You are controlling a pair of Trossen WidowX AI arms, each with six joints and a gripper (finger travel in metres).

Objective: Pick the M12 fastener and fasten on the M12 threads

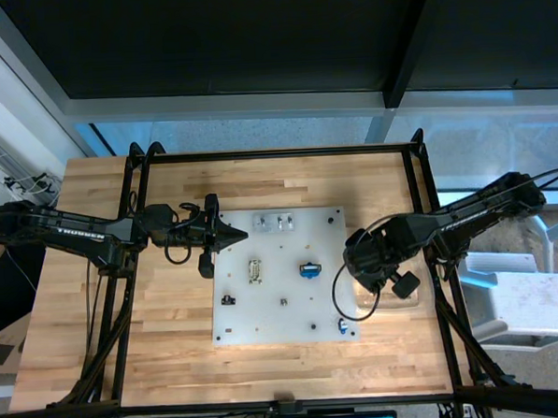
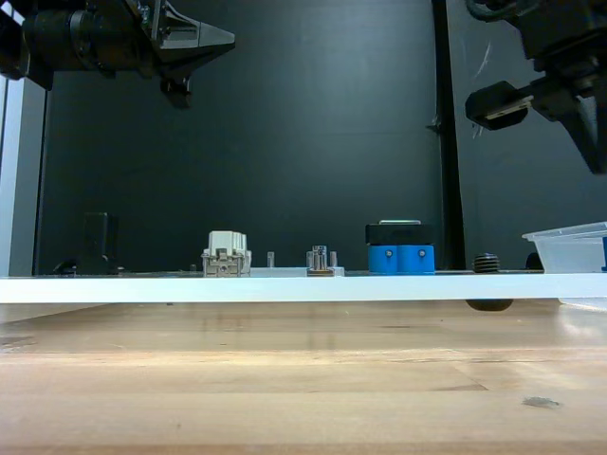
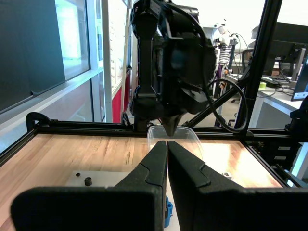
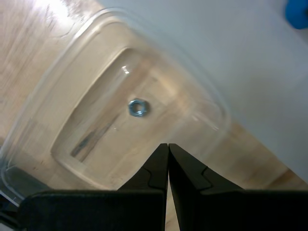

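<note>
Overall: dim room, dark back wall, black frame round one pale wooden table. One white board at centre. Two grippers: left gripper raised over board's far left edge, fingers pressed together, empty; right gripper above tray, fingers likewise together, empty. One clear tray on wood just right of board, partly covered by right arm from above, cut off at low view's edge. One dark ribbed stud, bare. One tiny silver nut flat on tray floor, clear of fingertips.
</note>
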